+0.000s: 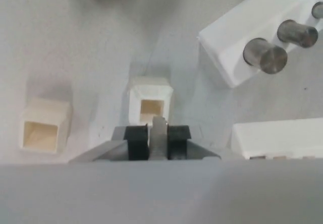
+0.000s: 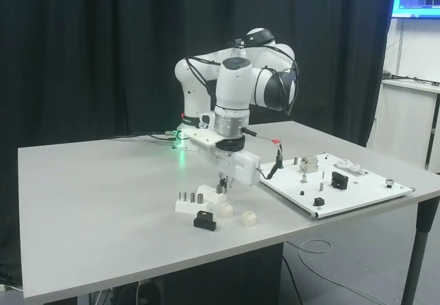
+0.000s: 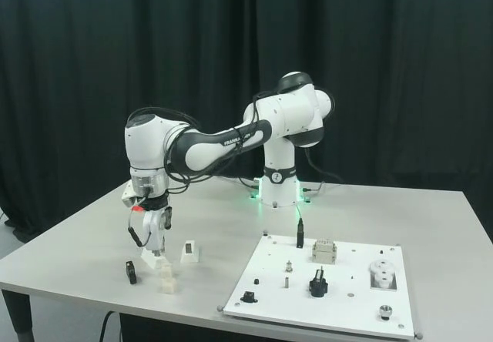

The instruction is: Insert Ethernet.

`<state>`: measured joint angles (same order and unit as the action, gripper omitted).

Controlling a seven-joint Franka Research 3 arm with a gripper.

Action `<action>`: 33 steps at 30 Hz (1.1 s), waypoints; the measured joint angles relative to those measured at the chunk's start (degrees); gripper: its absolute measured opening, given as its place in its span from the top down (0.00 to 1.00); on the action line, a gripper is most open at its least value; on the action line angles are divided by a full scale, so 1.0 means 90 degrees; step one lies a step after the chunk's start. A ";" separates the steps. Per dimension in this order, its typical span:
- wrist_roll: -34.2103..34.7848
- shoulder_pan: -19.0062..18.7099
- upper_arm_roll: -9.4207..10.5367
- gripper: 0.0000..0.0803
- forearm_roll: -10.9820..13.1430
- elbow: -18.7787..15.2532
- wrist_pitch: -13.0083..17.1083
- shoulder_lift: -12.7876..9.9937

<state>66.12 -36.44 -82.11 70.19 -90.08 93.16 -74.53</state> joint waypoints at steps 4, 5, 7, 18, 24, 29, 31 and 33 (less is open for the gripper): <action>-0.0031 0.0000 -0.0049 0.91 0.0059 0.0000 -0.0059 0.0000; -0.0033 0.0000 -0.0054 0.91 0.0070 0.0000 -0.0061 0.0000; -0.0036 0.0000 -0.0058 0.91 0.0095 0.0000 -0.0064 0.0000; -0.0054 -0.0008 -0.0059 0.91 0.0171 0.0000 -0.0065 0.0000; -0.0103 -0.0018 -0.0059 0.91 0.0178 0.0000 -0.0060 0.0000; -0.0145 -0.0019 -0.0059 0.91 0.0178 0.0000 -0.0041 0.0000; -0.0175 -0.0019 -0.0059 0.91 0.0178 0.0000 -0.0034 0.0000; -0.0212 -0.0019 -0.0059 0.91 0.0178 0.0000 -0.0026 0.0000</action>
